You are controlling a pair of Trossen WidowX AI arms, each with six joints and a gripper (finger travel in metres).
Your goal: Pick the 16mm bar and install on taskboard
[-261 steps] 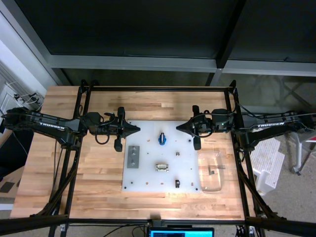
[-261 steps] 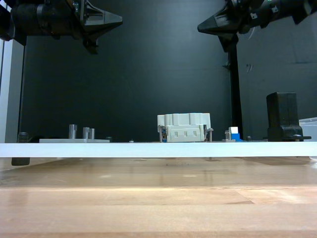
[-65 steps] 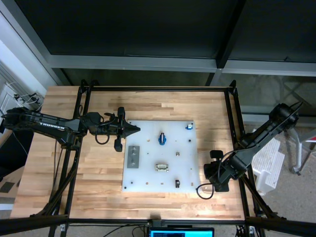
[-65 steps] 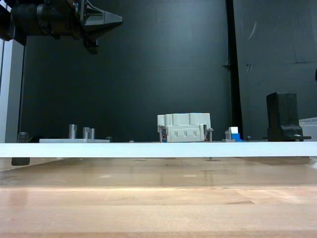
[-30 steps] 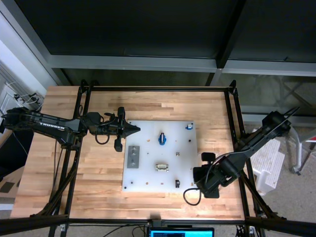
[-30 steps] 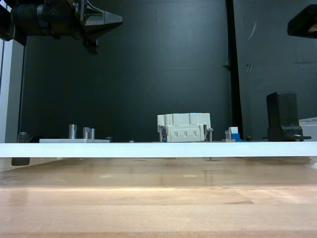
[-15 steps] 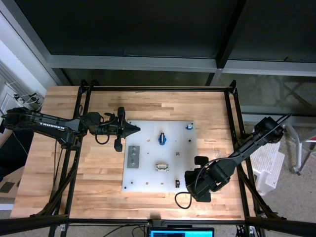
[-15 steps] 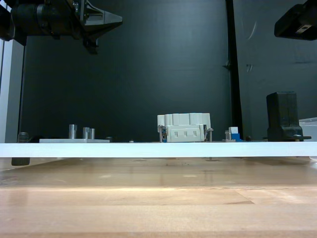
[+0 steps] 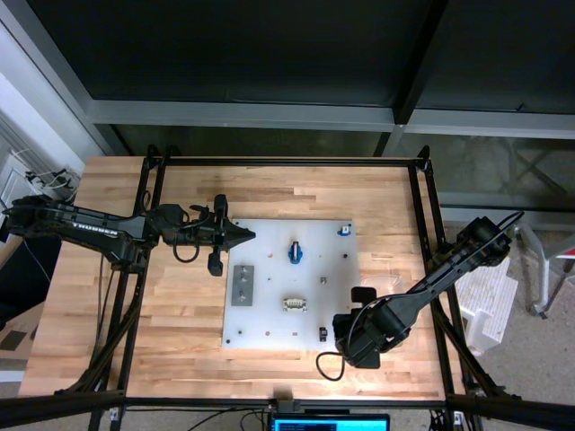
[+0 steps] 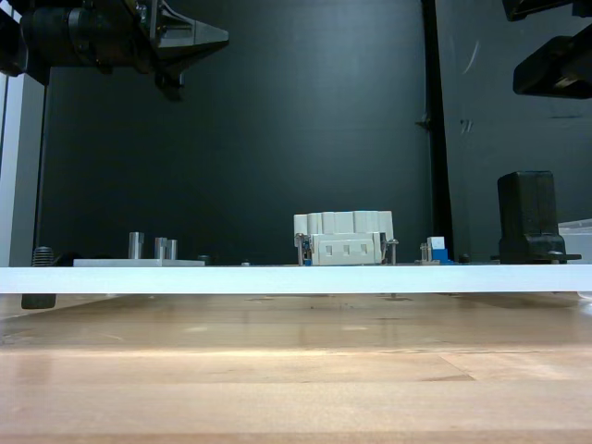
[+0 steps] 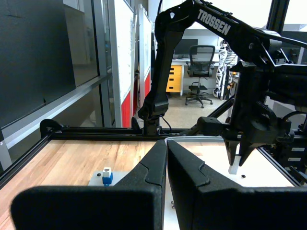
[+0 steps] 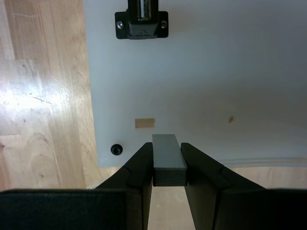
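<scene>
Above the taskboard (image 12: 192, 72), right gripper (image 12: 166, 147) clamps the 16mm bar (image 12: 169, 163) — stubby, dark grey; left gripper (image 9: 243, 235) clenched at its far-left corner.

Dark grey bar (image 12: 169, 163) in black right gripper (image 12: 166, 149) over white board (image 12: 201, 76); black left gripper (image 9: 244, 235) by far-left corner.

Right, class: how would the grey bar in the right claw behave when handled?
The 16mm bar, clamped in the right claw at the edge of the taskboard, looks solid metal: probably stiff and heavy for its size. Its flat faces suggest it won't roll. The left claw hangs shut near its far-left corner.
</scene>
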